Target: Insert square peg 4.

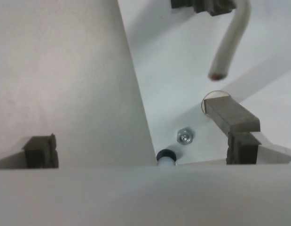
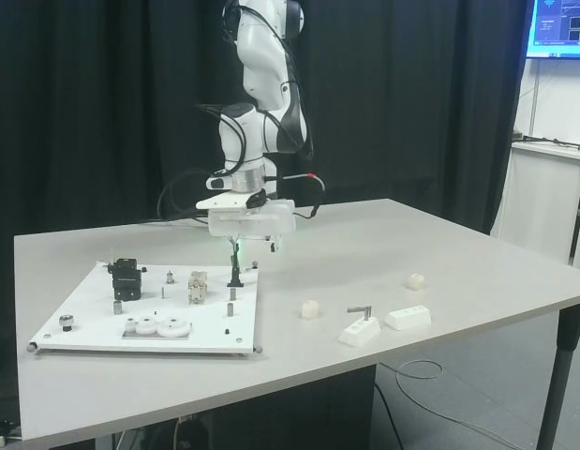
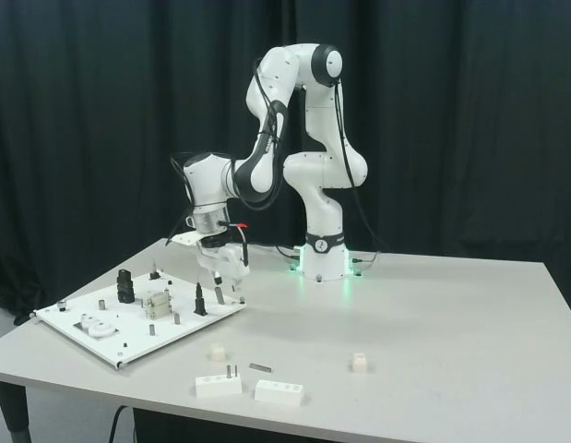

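Hovering low over the white flat assembly board (image 2: 93, 309) on the grey table (image 2: 411, 234), near the board's far edge by the arm's base. Keeping the white two-finger gripper (image 1: 140, 153) spread wide, released, gripping nothing. Showing both black fingertips (image 1: 40, 151) well apart in the wrist view, with a broad white part of the arm filling the space around them.

Finding the grey square-section metal peg (image 1: 232, 117) not between the fingers but just beside one fingertip, on its outer side, close to it; touching or not, cannot tell. Standing on the white board, with a round outline on the board right behind its end. Sitting near the peg: a small grey hex nut (image 1: 184, 136) and a black-capped white round stud (image 1: 166, 157). Curving down above the board, a grey bent cable (image 1: 232, 42).

Picking out the same peg among the small upright parts in the two room views: cannot tell.
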